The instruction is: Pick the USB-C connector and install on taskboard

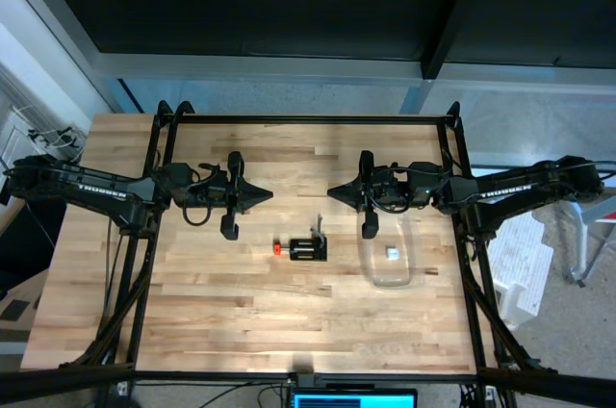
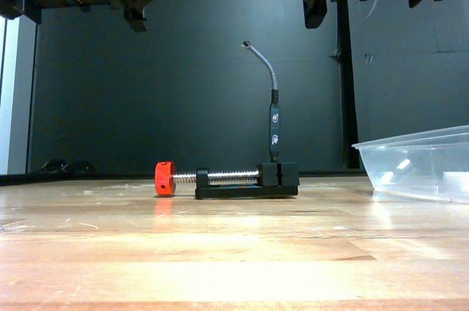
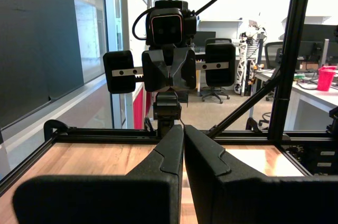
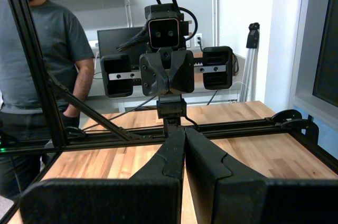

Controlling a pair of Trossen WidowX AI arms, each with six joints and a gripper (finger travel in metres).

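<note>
Both arms are up high and well clear of the action. The left gripper [image 1: 266,195] hangs above the worktop [image 2: 220,252] with its fingers [image 3: 169,150] pressed together on nothing. The right gripper [image 1: 333,192] mirrors it opposite, and its fingers [image 4: 171,155] are clenched just as empty.

Down at the vise [image 2: 245,179], the connector [image 2: 275,115] stands upright on the tab [image 2: 274,148] with nothing holding it. Its cable [image 2: 265,69] rises from it and bends over towards the red knob [image 2: 165,178] side. The tray [image 2: 418,168] sits off to the right, and in the high view only the white block [image 1: 392,254] shows in it.

By the look of it, the install is done, so the worry now is whether it holds. I can't tell from here how deep the connector sits on the tab. If it's only part way on, that stiff cable leaning to one side could lever it crooked or tip it off. A bump to the worktop would do the same. And if either arm came down near the vise, its closed fingers could catch the cable's loose end and drag the connector off.
</note>
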